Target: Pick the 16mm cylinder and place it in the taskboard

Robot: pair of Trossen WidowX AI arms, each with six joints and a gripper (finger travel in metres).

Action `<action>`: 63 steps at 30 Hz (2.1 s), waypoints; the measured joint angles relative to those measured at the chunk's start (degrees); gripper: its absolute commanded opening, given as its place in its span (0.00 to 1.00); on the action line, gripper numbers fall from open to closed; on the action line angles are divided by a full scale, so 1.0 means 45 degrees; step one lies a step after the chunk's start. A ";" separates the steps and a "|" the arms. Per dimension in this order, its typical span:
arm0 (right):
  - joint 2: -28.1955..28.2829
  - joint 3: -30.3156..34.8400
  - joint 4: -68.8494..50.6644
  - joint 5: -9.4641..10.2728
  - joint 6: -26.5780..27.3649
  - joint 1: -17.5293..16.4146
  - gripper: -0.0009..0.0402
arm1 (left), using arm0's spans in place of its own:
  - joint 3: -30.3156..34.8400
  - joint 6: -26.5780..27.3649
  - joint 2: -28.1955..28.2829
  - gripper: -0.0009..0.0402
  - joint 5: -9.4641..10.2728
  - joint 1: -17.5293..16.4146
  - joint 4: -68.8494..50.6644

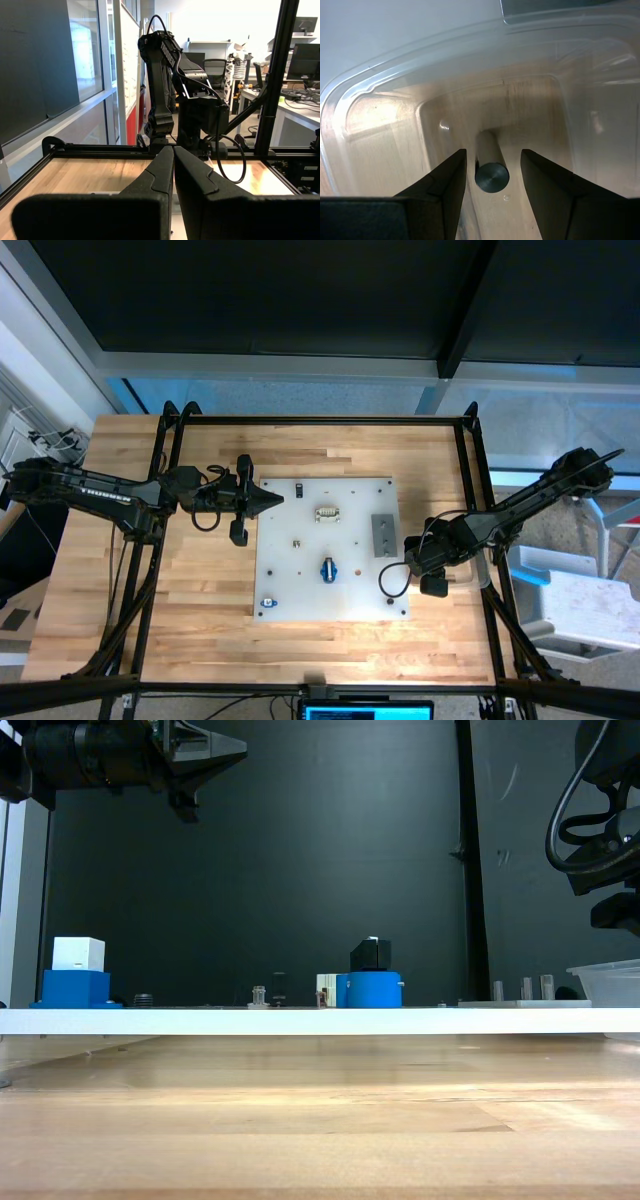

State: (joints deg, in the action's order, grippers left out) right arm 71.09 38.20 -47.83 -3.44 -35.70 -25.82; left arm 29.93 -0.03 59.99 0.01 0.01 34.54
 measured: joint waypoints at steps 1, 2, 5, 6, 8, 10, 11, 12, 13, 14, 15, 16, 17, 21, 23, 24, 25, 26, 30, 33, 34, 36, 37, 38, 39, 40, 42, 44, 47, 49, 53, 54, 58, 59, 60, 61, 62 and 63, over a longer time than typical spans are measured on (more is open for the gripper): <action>0.0000 0.0000 0.0000 0.0000 0.0000 0.0000 0.31 | 0.0000 0.0000 0.0005 0.02 0.0000 0.0000 -0.0005; 0.0000 0.0000 0.0010 0.0000 0.0000 0.0000 0.30 | 0.0000 0.0000 0.0000 0.02 0.0000 0.0000 -0.0005; 0.0000 0.0000 0.0024 0.0000 0.0000 -0.0010 0.26 | 0.0005 0.0000 0.0005 0.02 0.0000 0.0000 -0.0005; 0.0000 0.0000 0.0024 0.0000 0.0005 -0.0010 0.25 | 0.0000 0.0000 0.0005 0.02 0.0000 0.0000 -0.0005; 0.0000 0.0000 0.0029 0.0000 0.0000 -0.0010 0.22 | 0.0000 0.0000 0.0000 0.02 0.0000 0.0000 0.0000; 0.0000 0.0000 0.0034 0.0000 0.0005 -0.0010 0.20 | 0.0005 0.0000 0.0005 0.02 0.0000 0.0000 0.0000; 0.0000 0.0000 0.0034 0.0000 0.0000 -0.0015 0.19 | 0.0000 -0.0005 0.0005 0.02 0.0000 0.0000 0.0000; 0.0000 0.0000 0.0034 0.0005 0.0005 -0.0015 0.18 | 0.0005 0.0000 0.0005 0.02 0.0000 0.0000 0.0000; 0.0000 0.0000 0.0029 0.0005 0.0005 -0.0015 0.17 | 0.0005 0.0000 0.0005 0.02 0.0000 0.0000 0.0000; 0.0000 0.0000 0.0034 0.0005 0.0005 -0.0015 0.16 | 0.0000 0.0000 0.0005 0.02 0.0000 0.0000 0.0000; 0.0000 0.0000 0.0034 0.0005 0.0005 -0.0019 0.15 | 0.0005 0.0000 0.0000 0.02 0.0000 0.0000 0.0000; 0.0000 0.0000 0.0034 0.0000 0.0005 -0.0019 0.13 | 0.0000 0.0000 0.0000 0.02 0.0005 0.0000 0.0000; 0.0000 0.0000 0.0034 0.0005 0.0005 -0.0019 0.12 | 0.0000 0.0000 0.0005 0.02 0.0000 0.0000 0.0000; -0.0005 0.0000 0.0034 0.0005 0.0005 -0.0019 0.09 | 0.0005 0.0000 0.0005 0.02 0.0000 0.0000 0.0000; -0.0005 0.0000 0.0034 0.0000 0.0005 -0.0019 0.07 | 0.0005 0.0000 0.0005 0.02 0.0000 0.0000 0.0000; -0.0005 0.0000 0.0034 0.0005 0.0005 -0.0019 0.07 | 0.0000 0.0000 0.0005 0.02 0.0000 0.0000 0.0000; -0.0005 0.0000 0.0034 0.0005 0.0005 -0.0019 0.06 | 0.0000 0.0000 0.0005 0.02 0.0000 0.0000 -0.0005; -0.0005 0.0000 0.0034 0.0005 0.0005 -0.0019 0.06 | 0.0005 0.0000 0.0005 0.02 0.0000 0.0000 0.0000; -0.0015 0.0005 0.0034 0.0000 0.0010 -0.0019 0.05 | 0.0005 0.0000 0.0005 0.02 0.0005 0.0000 0.0000; -0.0015 0.0092 0.0005 0.0005 0.0044 -0.0019 0.05 | 0.0000 0.0000 0.0005 0.02 0.0005 0.0000 0.0000; -0.0015 0.0160 -0.0034 0.0005 0.0044 -0.0019 0.05 | 0.0005 0.0000 0.0005 0.02 0.0000 0.0000 0.0000; -0.0024 0.0321 -0.0253 0.0005 0.0049 -0.0015 0.05 | 0.0005 0.0000 0.0005 0.02 0.0005 0.0000 0.0000; -0.0024 0.0418 -0.0423 0.0005 0.0049 -0.0015 0.05 | 0.0000 0.0000 0.0005 0.02 0.0000 0.0000 0.0000; -0.0024 0.0529 -0.0573 0.0010 0.0053 -0.0015 0.05 | 0.0005 0.0000 0.0005 0.02 0.0005 0.0000 0.0000; -0.0044 0.0651 -0.0704 0.0010 0.0073 -0.0010 0.05 | 0.0005 0.0000 0.0000 0.02 0.0000 0.0000 -0.0005; -0.0063 0.0782 -0.0811 0.0019 0.0102 -0.0010 0.05 | 0.0005 0.0000 0.0005 0.02 0.0000 0.0000 0.0000; -0.0117 0.1039 -0.0991 0.0107 0.0219 -0.0010 0.05 | 0.0000 0.0000 0.0005 0.02 0.0000 0.0000 0.0000; -0.0136 0.1331 -0.1258 0.0151 0.0355 -0.0010 0.05 | 0.0000 0.0000 0.0005 0.02 0.0000 0.0000 0.0000; -0.0136 0.1836 -0.1724 0.0141 0.0491 0.0015 0.05 | 0.0005 0.0000 0.0005 0.02 0.0005 0.0000 0.0000; -0.0136 0.2142 -0.2093 0.0131 0.0578 0.0034 0.05 | 0.0005 0.0000 0.0005 0.02 0.0000 0.0000 0.0000; -0.0136 0.2715 -0.2676 0.0107 0.0748 0.0131 0.05 | 0.0000 0.0000 0.0005 0.02 0.0000 0.0000 0.0000; -0.0136 0.2856 -0.2788 0.0102 0.0797 0.0151 0.05 | 0.0005 0.0000 0.0000 0.02 0.0000 0.0000 0.0000; -0.0136 0.3298 -0.3138 0.0097 0.0971 0.0170 0.05 | 0.0005 0.0000 0.0000 0.02 0.0000 0.0000 0.0000; -0.0136 0.3415 -0.3293 0.0092 0.1010 0.0170 0.05 | 0.0000 0.0000 0.0005 0.02 0.0000 0.0000 -0.0005; -0.0136 0.3536 -0.3444 0.0097 0.1020 0.0180 0.05 | 0.0005 0.0000 0.0000 0.02 0.0000 0.0000 -0.0005; -0.0136 0.3662 -0.3580 0.0097 0.1030 0.0185 0.05 | 0.0000 0.0000 0.0005 0.02 0.0000 0.0000 -0.0005; -0.0136 0.3774 -0.3672 0.0087 0.1035 0.0185 0.05 | 0.0005 0.0000 0.0005 0.02 0.0000 0.0000 0.0000; -0.0136 0.3876 -0.3769 0.0049 0.1044 0.0185 0.05 | 0.0005 0.0000 0.0005 0.02 0.0000 0.0000 0.0000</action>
State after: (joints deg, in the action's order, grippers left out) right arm 70.48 55.64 -64.79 -3.22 -31.00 -24.99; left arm 29.95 -0.03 60.01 0.01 0.01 34.54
